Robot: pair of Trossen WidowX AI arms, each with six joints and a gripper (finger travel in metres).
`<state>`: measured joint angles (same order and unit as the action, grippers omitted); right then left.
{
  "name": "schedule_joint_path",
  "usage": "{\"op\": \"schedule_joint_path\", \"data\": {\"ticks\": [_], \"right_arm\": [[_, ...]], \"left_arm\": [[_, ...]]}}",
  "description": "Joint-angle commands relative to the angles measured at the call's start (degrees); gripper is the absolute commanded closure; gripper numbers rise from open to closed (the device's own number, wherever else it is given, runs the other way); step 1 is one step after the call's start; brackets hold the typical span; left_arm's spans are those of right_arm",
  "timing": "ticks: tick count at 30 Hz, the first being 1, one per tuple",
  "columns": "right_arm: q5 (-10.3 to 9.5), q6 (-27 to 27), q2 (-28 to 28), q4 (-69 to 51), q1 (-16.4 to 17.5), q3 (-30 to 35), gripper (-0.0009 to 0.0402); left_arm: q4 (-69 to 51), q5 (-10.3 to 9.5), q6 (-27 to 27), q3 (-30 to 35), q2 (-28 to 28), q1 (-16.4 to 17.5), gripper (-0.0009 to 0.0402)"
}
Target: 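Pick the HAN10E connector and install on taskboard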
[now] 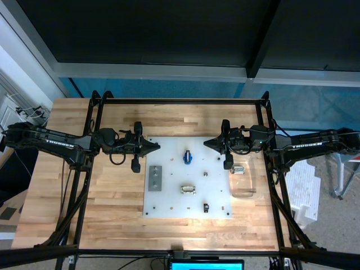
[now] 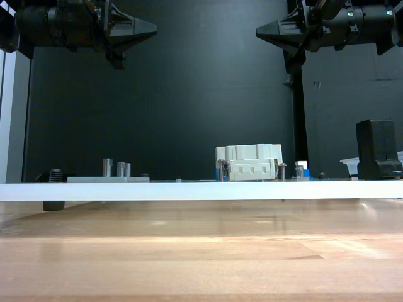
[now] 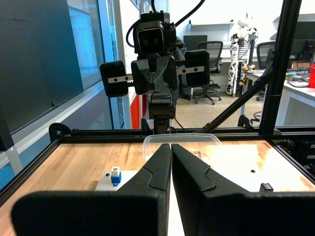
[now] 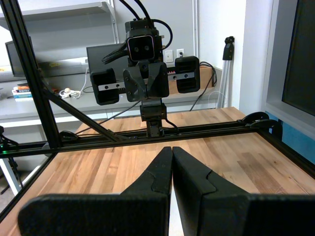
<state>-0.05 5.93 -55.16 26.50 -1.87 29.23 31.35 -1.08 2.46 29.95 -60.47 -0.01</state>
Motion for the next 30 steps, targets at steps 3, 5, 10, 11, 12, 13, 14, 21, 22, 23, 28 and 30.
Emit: {"op": "schedule_joint_path", "data": {"ticks": [3, 5, 10, 11, 12, 13, 14, 21, 22, 23, 28, 30], "right_arm": [[0.02, 0.00, -0.02, 0.07, 0.00, 0.02, 0.0393], [0.02, 0.00, -0.02, 0.04, 0.00, 0.02, 0.0393], [0.02, 0.26, -0.02, 0.11, 0.02, 0.02, 0.0393], [0.00, 0.57, -0.02, 0.04, 0.02, 0.02, 0.0393], [0.00, 1.07, -0.02, 0.04, 0.02, 0.02, 0.0393], [0.00, 1.07, -0.02, 0.02, 0.02, 0.02, 0.0393], [0.00, 0.98, -0.02, -0.02, 0.02, 0.04, 0.0393], [-1.46, 1.14, 1.55, -5.55, 0.02, 1.77, 0.0393], [-1.40, 1.11, 1.86, -8.55, 0.02, 2.69, 0.0393], [-1.07, 1.09, 2.12, -11.58, 0.02, 3.76, 0.0393], [-1.49, 1.11, 2.23, -24.24, 0.04, 9.07, 0.0393], [-1.49, 1.09, 2.23, -31.01, 0.04, 11.56, 0.0393]], "left_arm": [[0.02, 0.00, 0.00, 0.00, -0.02, 0.00, 0.0392], [0.02, 0.00, 0.00, 0.00, -0.02, 0.00, 0.0392], [0.02, 0.00, 0.00, 0.00, -0.02, 0.00, 0.0392], [0.02, 0.00, 0.00, 0.00, -0.02, 0.02, 0.0392], [0.02, 0.00, 0.00, 0.00, -0.02, 0.00, 0.0392], [0.02, 0.00, 0.00, 0.00, -0.02, 0.00, 0.0392], [0.02, 0.00, 0.00, 0.00, -0.02, 0.02, 0.0392], [0.02, 0.00, 0.00, 0.00, -0.02, 0.00, 0.0392], [0.02, 0.00, 0.00, 0.00, -0.02, 0.00, 0.0392], [0.02, 0.00, 0.00, 0.00, -0.02, 0.02, 0.0392], [0.02, 0.00, 0.00, 0.00, -0.02, 0.00, 0.0392], [0.02, 0.00, 0.00, 0.00, -0.02, 0.02, 0.0392]]}}
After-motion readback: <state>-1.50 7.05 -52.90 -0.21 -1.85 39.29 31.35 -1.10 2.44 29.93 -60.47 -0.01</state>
